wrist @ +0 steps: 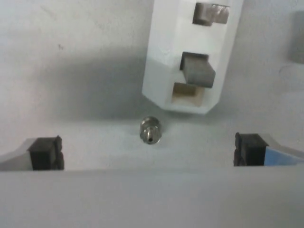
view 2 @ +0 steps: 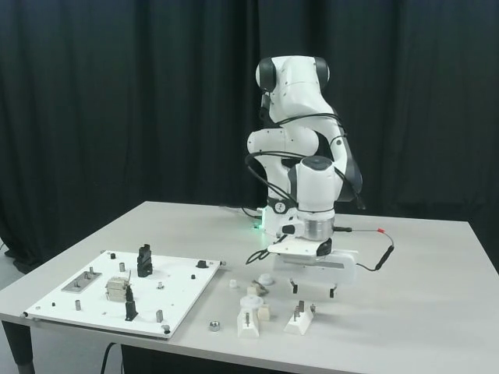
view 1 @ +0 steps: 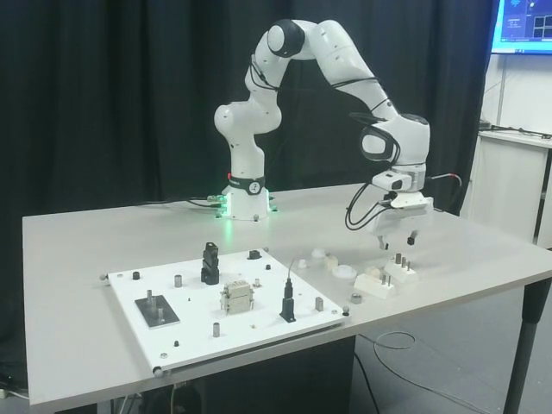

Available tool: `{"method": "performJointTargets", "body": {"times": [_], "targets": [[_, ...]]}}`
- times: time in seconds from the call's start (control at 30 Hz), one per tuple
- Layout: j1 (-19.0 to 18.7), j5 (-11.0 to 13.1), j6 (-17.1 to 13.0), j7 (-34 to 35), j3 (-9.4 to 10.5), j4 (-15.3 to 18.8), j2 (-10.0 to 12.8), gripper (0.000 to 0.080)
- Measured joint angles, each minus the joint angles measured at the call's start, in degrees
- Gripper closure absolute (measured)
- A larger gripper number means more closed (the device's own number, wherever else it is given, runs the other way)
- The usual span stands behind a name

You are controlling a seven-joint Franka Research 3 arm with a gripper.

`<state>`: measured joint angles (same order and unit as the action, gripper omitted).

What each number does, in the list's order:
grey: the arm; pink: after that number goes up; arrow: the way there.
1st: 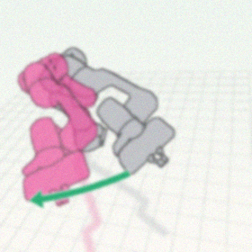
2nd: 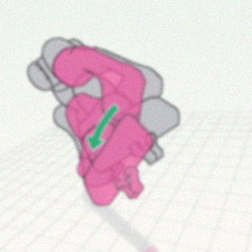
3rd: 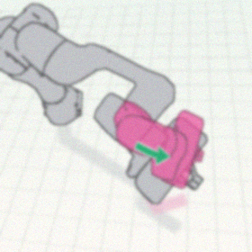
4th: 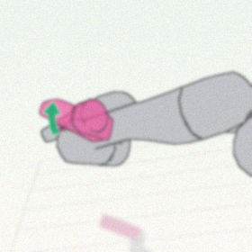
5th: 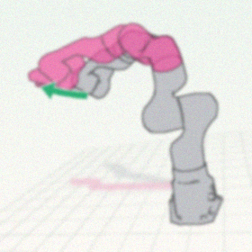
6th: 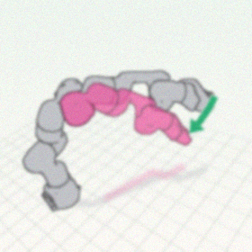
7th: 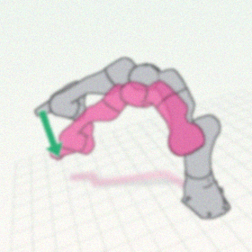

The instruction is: Pick square peg 3.

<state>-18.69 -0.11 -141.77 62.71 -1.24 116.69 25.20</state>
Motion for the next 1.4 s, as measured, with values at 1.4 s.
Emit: {"method": "performJointTargets", "body": {"times": [1.4], "targets": [[0.21, -0.24, -0.91, 0.19, -1.82, -5.79, 4.55, 0.0003]]}}
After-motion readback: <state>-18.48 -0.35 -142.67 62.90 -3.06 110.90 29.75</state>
